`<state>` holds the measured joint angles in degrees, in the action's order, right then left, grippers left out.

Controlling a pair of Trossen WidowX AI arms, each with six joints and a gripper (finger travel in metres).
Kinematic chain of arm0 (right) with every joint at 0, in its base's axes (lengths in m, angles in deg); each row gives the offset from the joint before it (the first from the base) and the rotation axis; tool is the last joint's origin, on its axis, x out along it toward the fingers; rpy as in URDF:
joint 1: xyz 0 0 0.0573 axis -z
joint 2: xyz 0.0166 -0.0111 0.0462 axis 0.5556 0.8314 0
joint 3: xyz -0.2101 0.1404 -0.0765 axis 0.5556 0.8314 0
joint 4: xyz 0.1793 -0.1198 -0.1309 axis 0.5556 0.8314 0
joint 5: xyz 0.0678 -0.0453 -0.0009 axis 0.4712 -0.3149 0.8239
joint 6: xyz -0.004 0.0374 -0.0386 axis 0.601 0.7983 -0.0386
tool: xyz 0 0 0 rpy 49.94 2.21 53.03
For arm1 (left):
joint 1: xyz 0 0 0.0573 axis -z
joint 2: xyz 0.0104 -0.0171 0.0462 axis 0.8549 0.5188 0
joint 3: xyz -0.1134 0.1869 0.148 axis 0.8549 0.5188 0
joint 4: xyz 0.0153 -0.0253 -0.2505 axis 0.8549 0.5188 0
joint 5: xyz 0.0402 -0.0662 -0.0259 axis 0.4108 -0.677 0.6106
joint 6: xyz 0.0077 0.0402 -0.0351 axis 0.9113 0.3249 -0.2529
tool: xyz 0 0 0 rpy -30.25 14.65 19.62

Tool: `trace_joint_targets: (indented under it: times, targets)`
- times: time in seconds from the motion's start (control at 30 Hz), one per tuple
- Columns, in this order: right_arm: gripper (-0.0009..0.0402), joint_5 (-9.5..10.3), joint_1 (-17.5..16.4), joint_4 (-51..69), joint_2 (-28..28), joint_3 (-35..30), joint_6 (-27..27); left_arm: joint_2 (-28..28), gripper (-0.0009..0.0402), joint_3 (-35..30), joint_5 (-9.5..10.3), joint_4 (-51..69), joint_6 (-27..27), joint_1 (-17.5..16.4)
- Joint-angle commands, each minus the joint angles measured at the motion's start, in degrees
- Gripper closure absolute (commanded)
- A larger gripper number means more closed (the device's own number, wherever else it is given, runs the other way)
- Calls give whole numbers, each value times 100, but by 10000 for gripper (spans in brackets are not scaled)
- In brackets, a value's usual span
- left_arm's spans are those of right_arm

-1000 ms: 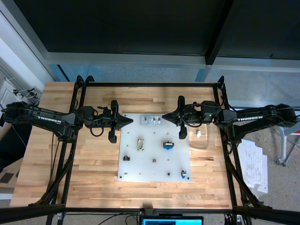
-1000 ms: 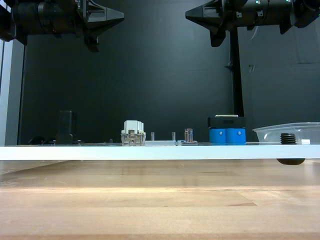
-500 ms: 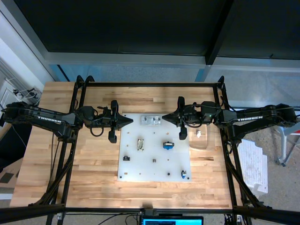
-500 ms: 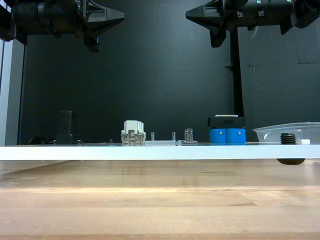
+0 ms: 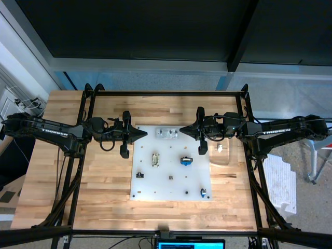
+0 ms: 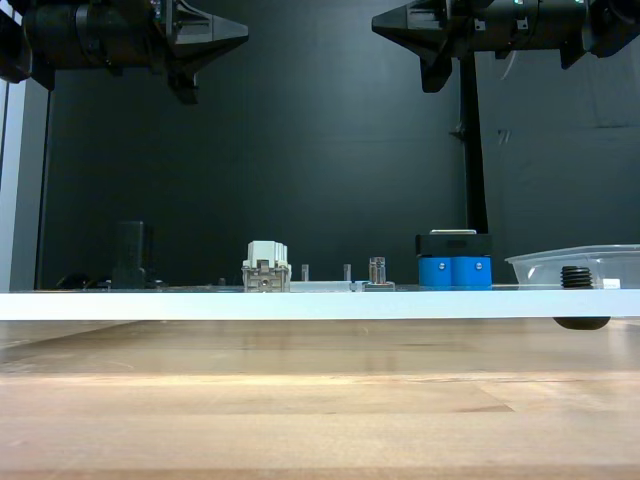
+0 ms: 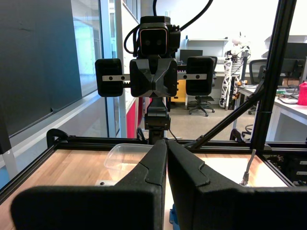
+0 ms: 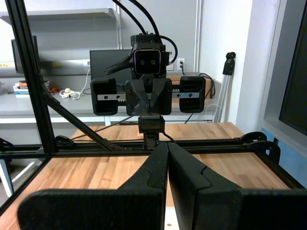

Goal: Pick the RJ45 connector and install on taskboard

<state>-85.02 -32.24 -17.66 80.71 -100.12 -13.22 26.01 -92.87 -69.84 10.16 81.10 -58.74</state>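
My left gripper (image 5: 144, 134) hangs high over the board's far left edge, shut and empty, its fingers (image 7: 158, 158) pressed together. My right gripper (image 5: 181, 128) is held high over the board's far right part, also shut on nothing, fingers (image 8: 160, 160) closed. The blue jack (image 5: 203, 194) sits at the white board's (image 5: 155, 181) near right corner with a small pale grey piece on top. I cannot tell whether that piece is the connector. The clear tray (image 5: 226, 158) holds a pale block (image 5: 220, 149). No cable shows.
On the board stand a grey-white socket (image 5: 154, 160), a blue block with a black top (image 5: 185, 161), a metal part (image 5: 168, 134) and small black pieces (image 5: 139, 175). A black frame (image 5: 166, 94) rims the wooden table. A laptop (image 5: 190, 243) sits at the near edge.
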Motion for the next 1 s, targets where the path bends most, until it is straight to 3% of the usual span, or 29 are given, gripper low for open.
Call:
trace_joint_targets:
  times: [0.03,1.0]
  targets:
    - [393,-7,-4,2,0,-2,35,0,393,0,0,-2,0,0]
    - [393,-63,-17,48,0,-2,153,0,393,0,0,0,0,-2]
